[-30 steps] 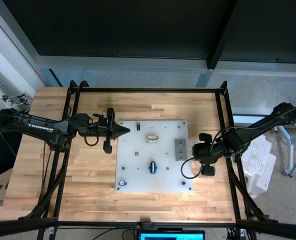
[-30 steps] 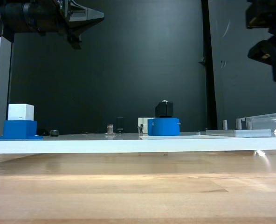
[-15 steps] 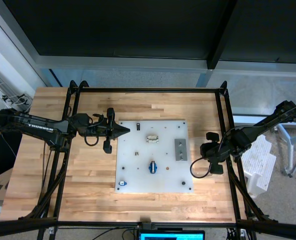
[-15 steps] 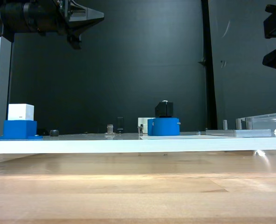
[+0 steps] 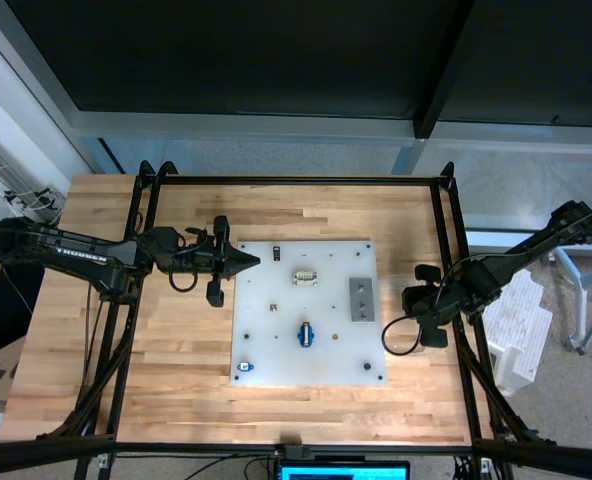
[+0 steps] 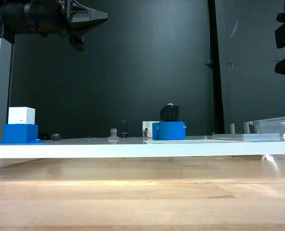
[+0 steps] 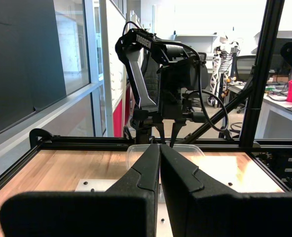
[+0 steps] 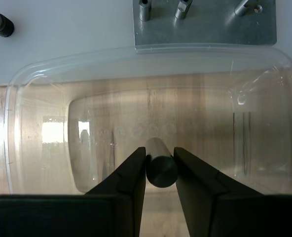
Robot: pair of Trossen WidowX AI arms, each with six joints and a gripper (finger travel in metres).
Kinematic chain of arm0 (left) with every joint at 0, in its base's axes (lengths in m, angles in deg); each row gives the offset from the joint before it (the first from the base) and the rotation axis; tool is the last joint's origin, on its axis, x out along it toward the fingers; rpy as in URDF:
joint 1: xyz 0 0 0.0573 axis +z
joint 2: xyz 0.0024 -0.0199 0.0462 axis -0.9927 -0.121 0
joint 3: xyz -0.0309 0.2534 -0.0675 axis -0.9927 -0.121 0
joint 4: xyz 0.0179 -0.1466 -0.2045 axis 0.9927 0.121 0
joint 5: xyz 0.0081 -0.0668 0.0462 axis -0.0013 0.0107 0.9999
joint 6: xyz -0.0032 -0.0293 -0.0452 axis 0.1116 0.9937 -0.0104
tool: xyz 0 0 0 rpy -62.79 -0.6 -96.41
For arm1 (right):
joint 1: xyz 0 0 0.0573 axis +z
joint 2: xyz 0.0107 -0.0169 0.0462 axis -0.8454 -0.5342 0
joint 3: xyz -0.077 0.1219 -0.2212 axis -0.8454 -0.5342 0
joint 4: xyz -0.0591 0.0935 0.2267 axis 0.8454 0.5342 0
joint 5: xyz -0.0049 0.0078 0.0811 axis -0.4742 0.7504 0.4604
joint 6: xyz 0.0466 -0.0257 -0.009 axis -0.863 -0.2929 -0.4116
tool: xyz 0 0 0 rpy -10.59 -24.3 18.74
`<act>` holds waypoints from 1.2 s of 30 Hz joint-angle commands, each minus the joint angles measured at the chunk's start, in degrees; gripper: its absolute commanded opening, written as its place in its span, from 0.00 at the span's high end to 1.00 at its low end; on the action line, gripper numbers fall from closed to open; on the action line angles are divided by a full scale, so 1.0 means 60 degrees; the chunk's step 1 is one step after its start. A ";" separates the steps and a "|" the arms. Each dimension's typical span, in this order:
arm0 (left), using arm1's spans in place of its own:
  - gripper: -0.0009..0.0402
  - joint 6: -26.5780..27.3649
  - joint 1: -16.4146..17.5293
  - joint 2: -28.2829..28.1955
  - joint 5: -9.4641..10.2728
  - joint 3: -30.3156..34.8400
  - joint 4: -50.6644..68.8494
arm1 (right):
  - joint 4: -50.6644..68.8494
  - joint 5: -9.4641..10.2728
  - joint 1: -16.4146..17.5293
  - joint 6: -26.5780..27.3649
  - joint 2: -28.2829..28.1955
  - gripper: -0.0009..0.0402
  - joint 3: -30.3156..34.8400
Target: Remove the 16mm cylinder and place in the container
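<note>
The wooden bench (image 5: pixel 176 380) carries the white board (image 5: pixel 276 340) at its middle, with one arm reaching in from each side. The left hand (image 7: pixel 160 153) hangs in the air above the bench just off the board's left edge, pointing across it; its two fingers are pressed together with nothing between them. The right hand (image 8: pixel 160 157) is off the board's right edge, raised well above the bench and pointing down into the container (image 8: pixel 42 148), a clear tub that sits on the bench right against the board's edge. Just beyond the tub's rim, on the board, lies the grey metal block (image 8: pixel 205 24) with short pegs standing in it. The right hand's fingers are closed to a narrow gap, and the 16mm cylinder (image 8: pixel 162 170) is pinched between their tips, above the tub's floor.
</note>
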 commanded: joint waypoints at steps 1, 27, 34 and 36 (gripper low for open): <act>0.98 -0.0004 0.0000 0.0000 -0.0004 0.0004 -0.0004 | 0.0015 -0.0011 0.0004 -0.0055 -0.0018 0.69 -0.0007; 0.98 -0.0004 0.0004 0.0000 -0.0004 0.0004 -0.0004 | 0.0011 -0.0004 -0.0007 -0.0153 -0.0018 0.57 -0.0004; 0.98 0.0000 0.0000 0.0000 0.0000 0.0004 -0.0004 | -0.0867 -0.0036 -0.0601 0.0488 -0.0015 0.57 0.0248; 0.98 0.0000 0.0000 0.0000 -0.0004 0.0004 -0.0004 | -0.1220 -0.0157 -0.0954 0.0816 -0.0018 0.57 0.0408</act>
